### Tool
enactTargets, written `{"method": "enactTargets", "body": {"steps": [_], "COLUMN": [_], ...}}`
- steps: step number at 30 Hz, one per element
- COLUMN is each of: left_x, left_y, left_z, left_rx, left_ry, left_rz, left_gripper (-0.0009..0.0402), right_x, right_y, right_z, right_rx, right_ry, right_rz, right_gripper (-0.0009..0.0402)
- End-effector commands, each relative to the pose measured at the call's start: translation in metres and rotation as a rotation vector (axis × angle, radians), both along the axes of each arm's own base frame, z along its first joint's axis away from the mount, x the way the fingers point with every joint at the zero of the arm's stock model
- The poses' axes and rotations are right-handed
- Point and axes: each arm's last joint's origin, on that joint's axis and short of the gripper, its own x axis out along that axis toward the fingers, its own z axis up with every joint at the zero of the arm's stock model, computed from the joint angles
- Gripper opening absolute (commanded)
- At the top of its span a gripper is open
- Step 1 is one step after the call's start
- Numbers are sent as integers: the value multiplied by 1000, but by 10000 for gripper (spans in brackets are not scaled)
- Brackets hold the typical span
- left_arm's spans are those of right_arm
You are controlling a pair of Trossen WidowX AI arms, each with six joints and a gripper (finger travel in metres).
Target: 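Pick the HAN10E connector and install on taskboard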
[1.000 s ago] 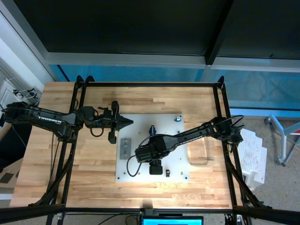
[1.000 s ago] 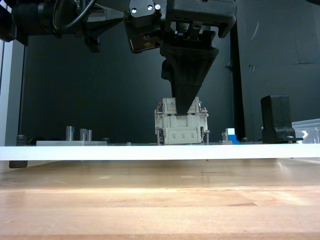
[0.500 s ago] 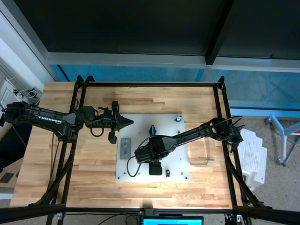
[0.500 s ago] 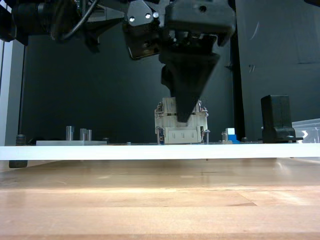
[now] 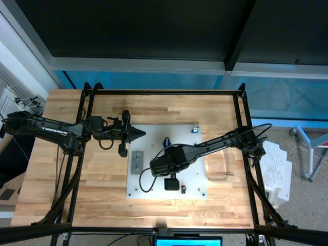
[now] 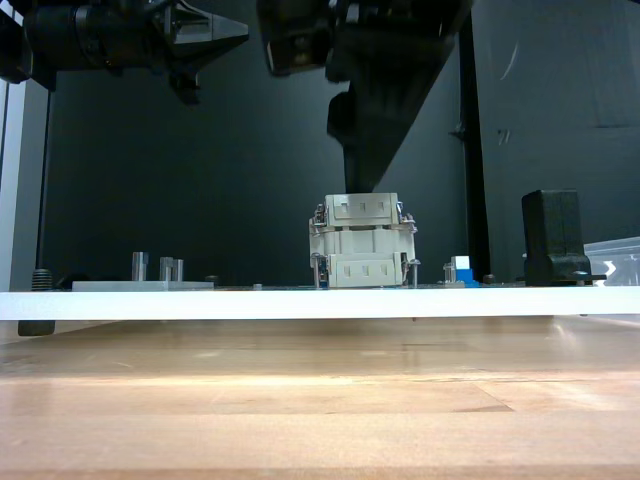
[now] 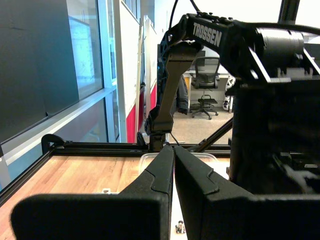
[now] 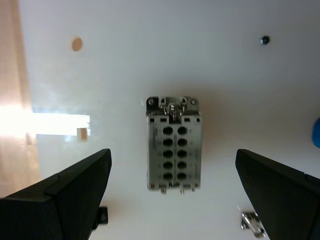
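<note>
Right tool (image 8: 173, 155) lifted off connector (image 6: 362, 245), spread wide, empty; connector on taskboard (image 5: 154, 190) straight below, long axis across closing line; left tool (image 7: 173, 148) pressed together, empty, parked at taskboard's far-left corner

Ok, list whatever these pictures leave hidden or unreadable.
- Low view: the connector faces its contacts up, out of sight; full seating cannot be judged.
- High view: the connector is hidden under the open right end effector, above the board.
- Left wrist view: the shut left end effector, parked at the board's far left corner, blocks most of the board.
- Right wrist view: blue part cut off by the edge.
</note>
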Motion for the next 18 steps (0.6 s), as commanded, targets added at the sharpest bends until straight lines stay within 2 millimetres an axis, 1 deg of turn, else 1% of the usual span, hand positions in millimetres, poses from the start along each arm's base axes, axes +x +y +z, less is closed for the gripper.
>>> {"method": "enactTargets", "body": {"steps": [1, 5, 18], "left_x": [0, 0, 0], "left_y": [0, 0, 0], "left_z": [0, 0, 0], "left_rx": [0, 0, 0], "left_ry": [0, 0, 0], "left_rz": [0, 0, 0], "left_gripper": [1, 1, 1], "right_x": [-5, -8, -8], "right_y": [-2, -2, -1], "right_z": [10, 14, 15], "right_rx": [1, 1, 2], "right_ry": [-5, -6, -8], "right_rz": [-1, -3, -1], "right_gripper": [350, 350, 350]}}
